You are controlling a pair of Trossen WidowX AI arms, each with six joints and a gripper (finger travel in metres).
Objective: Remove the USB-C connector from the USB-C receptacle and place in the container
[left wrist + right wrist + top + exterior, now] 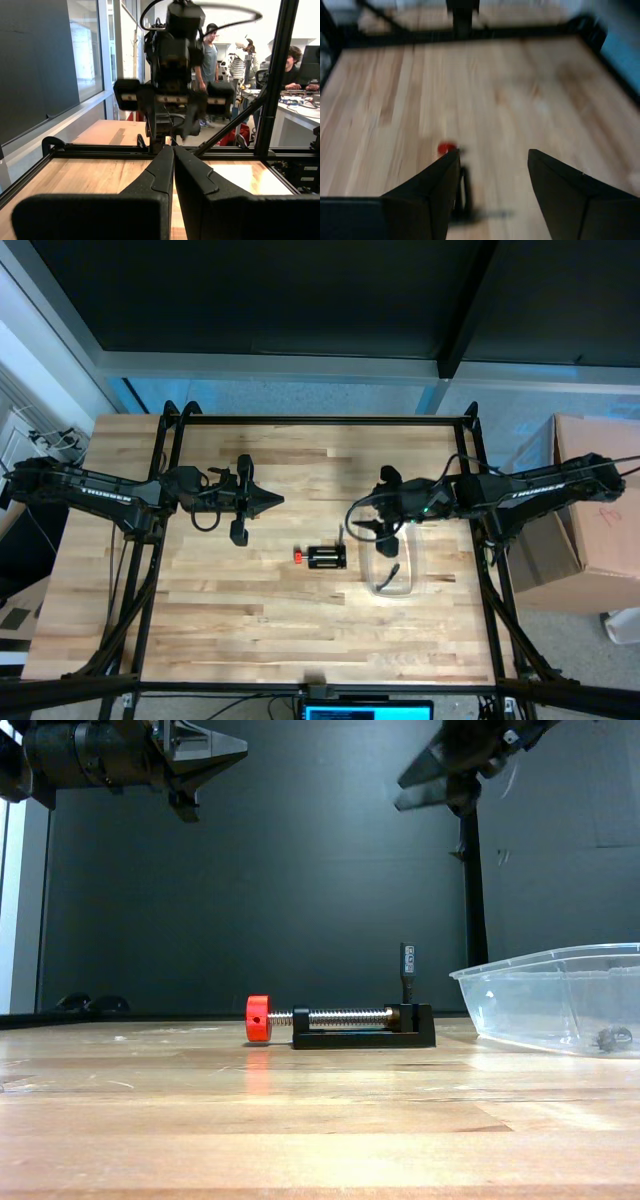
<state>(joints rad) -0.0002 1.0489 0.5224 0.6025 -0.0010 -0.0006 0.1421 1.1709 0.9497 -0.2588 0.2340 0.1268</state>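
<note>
Evidently the wooden table (250,640) carries a clear container (540,982) just right of the small vise (365,1025). The left gripper (173,150) hangs high, well left of the vise, fingers pressed together on nothing. The right gripper (492,152) hangs high, above and a little right of the vise, fingers spread and empty. A slim black upright, likely the USB-C receptacle (407,965), stands clamped in the vise. A small dark piece lying free in the container looks to be the USB-C connector (392,575), clear of its seat. It is probably light, rigid and smooth, best pinched across its flat body rather than its tip.
</note>
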